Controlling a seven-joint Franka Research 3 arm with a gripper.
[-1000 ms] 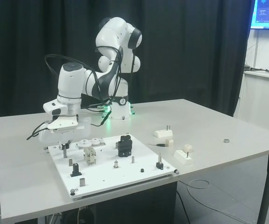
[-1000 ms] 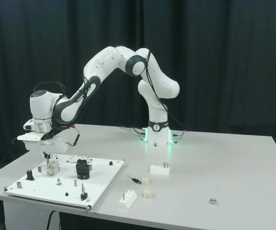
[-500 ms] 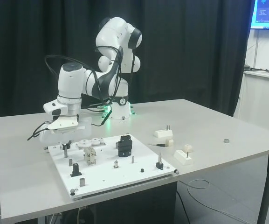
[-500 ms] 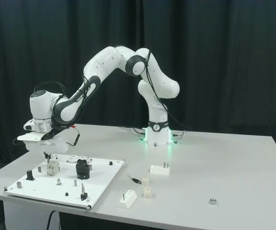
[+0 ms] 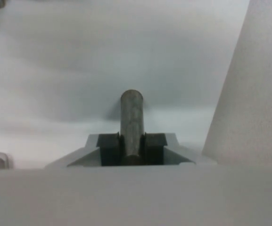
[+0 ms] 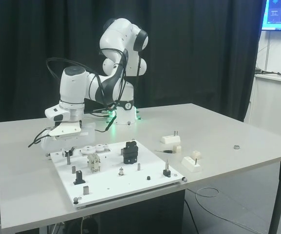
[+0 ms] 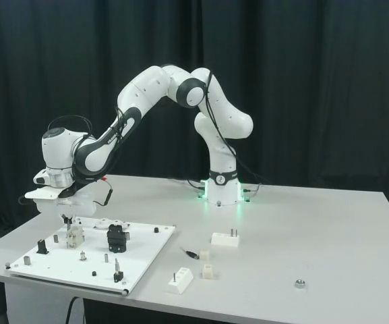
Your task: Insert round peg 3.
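I am seeing the claw point(image 5: 132, 149) clamping a grey round peg point(image 5: 131, 123) between its two black fingers point(image 5: 109, 147), the peg's rounded end sticking out past the fingertips toward a pale surface. In the first room view the claw point(image 6: 69, 149) is hanging over the far corner of the white board point(image 6: 112, 184), the corner farthest from the black block point(image 6: 130, 152) along the board's back edge, and the peg point(image 6: 68, 157) is showing as a short upright pin just under it. I cannot tell from either room view whether the peg tip is touching the board or sitting just above it.

The white arm point(image 7: 147, 108) is reaching out from its base point(image 7: 222, 191), which is glowing green at the foot, and bending down to that corner of the board point(image 7: 140, 260). On the board I am making out a small white fixture point(image 6: 94, 163) beside the black block, a few short upright pins, and a low black holder point(image 6: 79, 178) nearer the front edge.

Off the board, on the grey bench point(image 6: 218, 126), three small white blocks point(image 6: 191, 163) are lying near the board's edge farthest from the claw, and a small ring-like part point(image 6: 236, 146) is resting well apart from them
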